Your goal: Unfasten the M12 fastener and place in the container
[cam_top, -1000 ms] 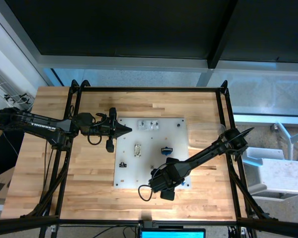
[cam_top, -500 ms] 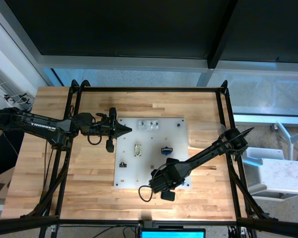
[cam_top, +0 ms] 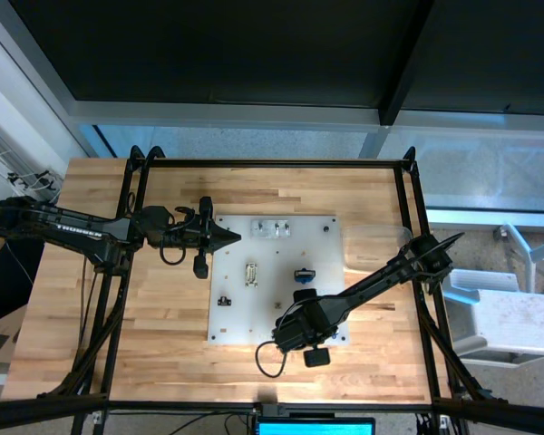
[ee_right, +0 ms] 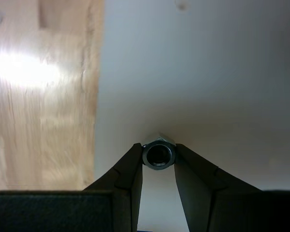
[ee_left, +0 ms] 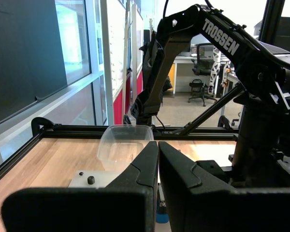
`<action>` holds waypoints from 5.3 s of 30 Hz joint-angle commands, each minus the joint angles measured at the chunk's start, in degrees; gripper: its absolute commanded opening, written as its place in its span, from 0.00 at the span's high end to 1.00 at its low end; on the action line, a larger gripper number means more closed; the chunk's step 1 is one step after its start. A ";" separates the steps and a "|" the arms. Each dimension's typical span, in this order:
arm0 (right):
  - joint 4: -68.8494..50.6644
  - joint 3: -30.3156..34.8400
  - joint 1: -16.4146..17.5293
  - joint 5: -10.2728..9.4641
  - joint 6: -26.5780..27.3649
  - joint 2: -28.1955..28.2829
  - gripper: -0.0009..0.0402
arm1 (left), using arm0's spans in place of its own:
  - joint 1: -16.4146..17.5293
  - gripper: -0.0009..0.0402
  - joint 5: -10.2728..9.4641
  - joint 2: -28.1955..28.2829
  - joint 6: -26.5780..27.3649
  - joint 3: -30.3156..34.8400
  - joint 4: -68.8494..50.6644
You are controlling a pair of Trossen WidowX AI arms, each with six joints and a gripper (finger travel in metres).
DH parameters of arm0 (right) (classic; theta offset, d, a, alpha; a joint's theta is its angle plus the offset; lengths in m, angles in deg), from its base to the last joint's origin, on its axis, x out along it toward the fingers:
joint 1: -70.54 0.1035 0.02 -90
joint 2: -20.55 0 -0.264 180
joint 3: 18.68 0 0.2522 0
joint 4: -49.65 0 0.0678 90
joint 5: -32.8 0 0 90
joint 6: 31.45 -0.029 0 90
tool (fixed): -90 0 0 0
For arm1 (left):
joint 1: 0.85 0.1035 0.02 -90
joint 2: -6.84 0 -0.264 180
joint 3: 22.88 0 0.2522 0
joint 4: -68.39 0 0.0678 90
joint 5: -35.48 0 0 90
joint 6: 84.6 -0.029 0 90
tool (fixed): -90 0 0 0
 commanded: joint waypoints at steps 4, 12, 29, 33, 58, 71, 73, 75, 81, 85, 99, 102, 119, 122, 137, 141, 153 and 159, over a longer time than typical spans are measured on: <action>0.04 0.09 -0.04 0.07 20.48 -0.31 0.96 | 0.02 0.98 0.02 0.00 0.00 0.00 0.02; 0.00 0.09 -0.04 0.07 44.28 -0.33 0.96 | 0.02 0.98 0.02 0.00 0.00 0.00 0.02; -0.46 0.07 -0.02 0.13 76.98 -0.33 0.96 | 0.00 0.98 0.02 0.00 0.00 0.00 0.02; -0.46 0.07 -0.02 0.17 80.08 -0.33 0.96 | 0.00 0.98 0.02 0.00 0.00 0.00 0.02; -0.90 0.07 0.13 0.11 79.38 -1.16 0.52 | 0.00 0.98 0.02 0.00 0.00 0.00 0.02; -3.43 0.07 0.79 -0.02 32.24 -5.88 0.59 | 0.00 0.98 0.02 0.00 0.00 0.00 0.02; -3.43 0.07 0.83 -0.07 22.86 -6.25 0.65 | 0.00 0.98 0.02 0.00 0.00 0.00 0.02; -3.32 -0.04 0.96 -0.09 13.99 -6.82 0.74 | 0.00 0.98 0.02 0.00 0.00 0.00 0.02; -1.03 -1.33 1.20 -3.48 -4.31 -7.85 0.97 | 0.00 0.98 0.02 0.00 0.00 0.00 0.02; 0.63 -1.81 1.22 -5.75 -11.41 -7.82 0.97 | 0.00 0.98 0.02 0.00 0.00 0.00 0.00; 10.03 -8.79 -0.04 -7.80 -17.92 -6.69 0.98 | 0.02 0.98 0.02 0.00 0.00 0.00 0.02; 11.61 -9.90 -0.07 -9.18 -17.97 -6.69 0.98 | 0.02 0.98 0.02 0.00 0.00 0.00 0.02; 9.38 -10.40 -0.22 -6.95 -18.34 -6.73 0.98 | 0.02 0.98 0.02 0.00 0.00 0.00 0.02; 9.44 -10.40 -0.24 -6.95 -18.29 -6.73 0.98 | 0.02 0.98 0.02 0.00 0.00 0.00 0.02; -0.07 -9.29 0.09 19.54 -19.80 -9.35 0.98 | 0.00 0.98 0.02 0.00 0.00 0.00 0.02; -0.68 -9.20 0.11 16.15 -19.85 -9.97 0.98 | 0.02 0.98 0.00 0.00 0.00 0.00 0.02; 4.76 -9.20 0.35 -7.78 -19.80 -10.80 0.98 | 0.00 0.98 0.04 0.02 0.00 0.00 -0.04; 7.54 -9.25 0.39 -8.87 -19.50 -9.14 0.98 | 0.00 0.98 0.02 0.00 0.00 0.00 0.00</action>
